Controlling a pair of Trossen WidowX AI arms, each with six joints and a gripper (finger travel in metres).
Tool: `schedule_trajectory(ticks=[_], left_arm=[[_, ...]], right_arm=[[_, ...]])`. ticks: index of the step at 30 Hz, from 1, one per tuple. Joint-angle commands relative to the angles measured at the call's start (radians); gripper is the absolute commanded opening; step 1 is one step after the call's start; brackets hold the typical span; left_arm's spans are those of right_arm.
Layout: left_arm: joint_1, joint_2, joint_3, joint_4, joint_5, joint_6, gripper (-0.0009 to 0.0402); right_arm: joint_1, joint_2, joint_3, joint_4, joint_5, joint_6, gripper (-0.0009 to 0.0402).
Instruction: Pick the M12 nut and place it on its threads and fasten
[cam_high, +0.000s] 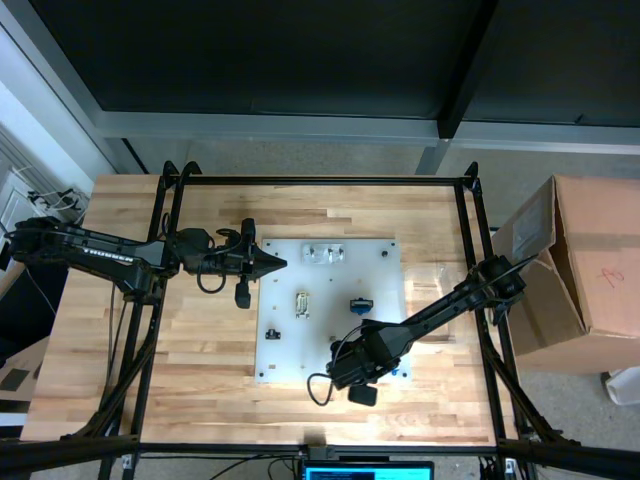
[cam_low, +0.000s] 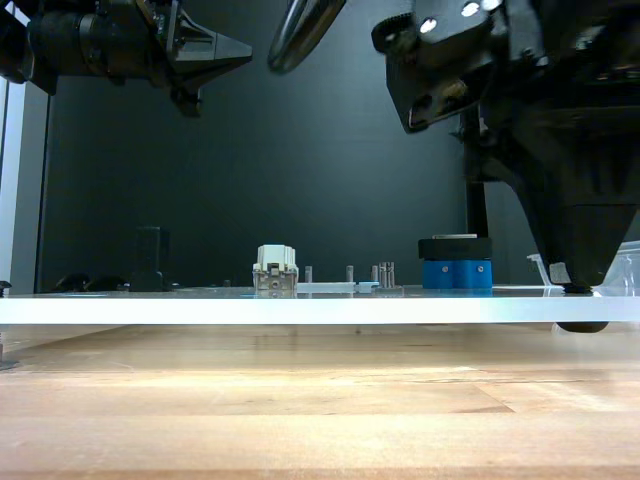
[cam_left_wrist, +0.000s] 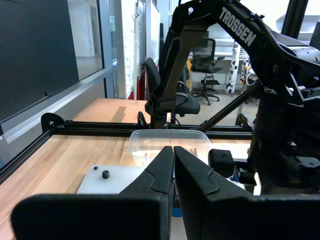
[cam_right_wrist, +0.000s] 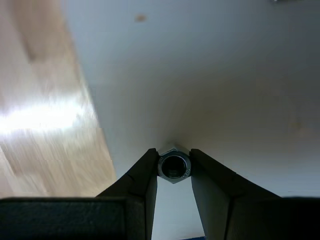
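Left gripper: The black left gripper hangs high over the far left edge of the board. Its two fingers are pressed tight together, with nothing between them.
Board: A flat white plastic board lies in the middle of the pale wooden table.
Middle things: A little white plug block and a blue block with a black top stand on the board, well apart.
Tray: A clear plastic tray sits near the board's right side.
Right gripper: The black right gripper points down at the near right part of the board, with its tips low by the white top.
Nut: The small silver metal nut is pinched between the right gripper's two fingers, close over the board. It may sit on its stud, but I cannot tell.
Box: A brown cardboard box stands past the table's right side.
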Motion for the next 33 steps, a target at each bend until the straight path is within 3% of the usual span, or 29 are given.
schedule_trajectory(ticks=[1,8,13,33], left_arm=[[0.0,0.0,0.0,0.0,0.0,0.0,0.0],[0.0,0.0,0.0,0.0,0.0,0.0,0.0],[0.0,0.0,0.0,0.0,0.0,0.0,0.0],[0.0,0.0,0.0,0.0,0.0,0.0,0.0]], right_arm=[[-0.001,0.001,0.0,-0.001,0.007,0.192,0.0016],[-0.003,0.001,-0.002,-0.002,0.008,0.58,0.0016],[-0.003,0.001,-0.002,-0.001,0.01,0.718,0.0016],[-0.003,-0.001,-0.002,-0.015,0.003,0.718,0.0016]])
